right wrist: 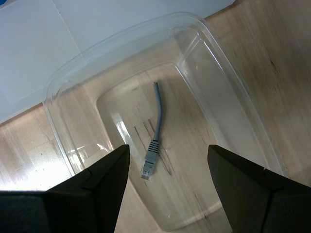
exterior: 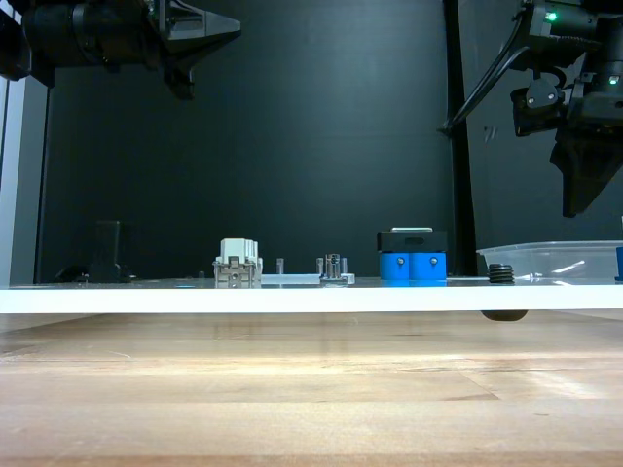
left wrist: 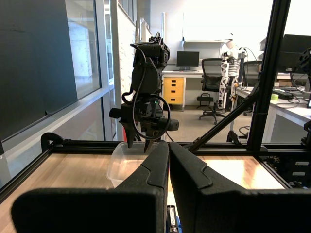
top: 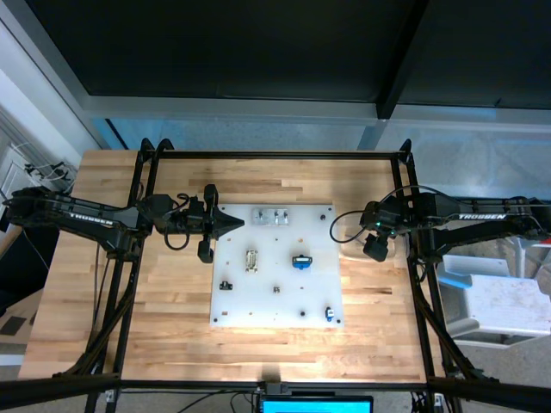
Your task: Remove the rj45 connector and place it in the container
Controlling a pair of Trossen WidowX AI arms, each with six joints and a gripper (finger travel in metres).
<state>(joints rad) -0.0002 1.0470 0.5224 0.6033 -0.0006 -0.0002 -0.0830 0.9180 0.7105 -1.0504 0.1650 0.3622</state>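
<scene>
Right claw (right wrist: 168, 146), released, hangs over the container (right wrist: 223, 92) near the tabletop's (top: 172, 344) right edge; the rj45 connector (right wrist: 149, 165) lies inside. Likely light, hard-shelled, slippery: best pinched across the plug's flat sides. Left claw (top: 238, 222), clenched, hovers above the board's (top: 258, 301) left edge.

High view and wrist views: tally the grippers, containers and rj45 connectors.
Grippers: 2, left gripper over the white board near its left edge, right gripper over the container.
Containers: 1.
rj45 connector: 1, lying in the container.
Total: 4.
</scene>
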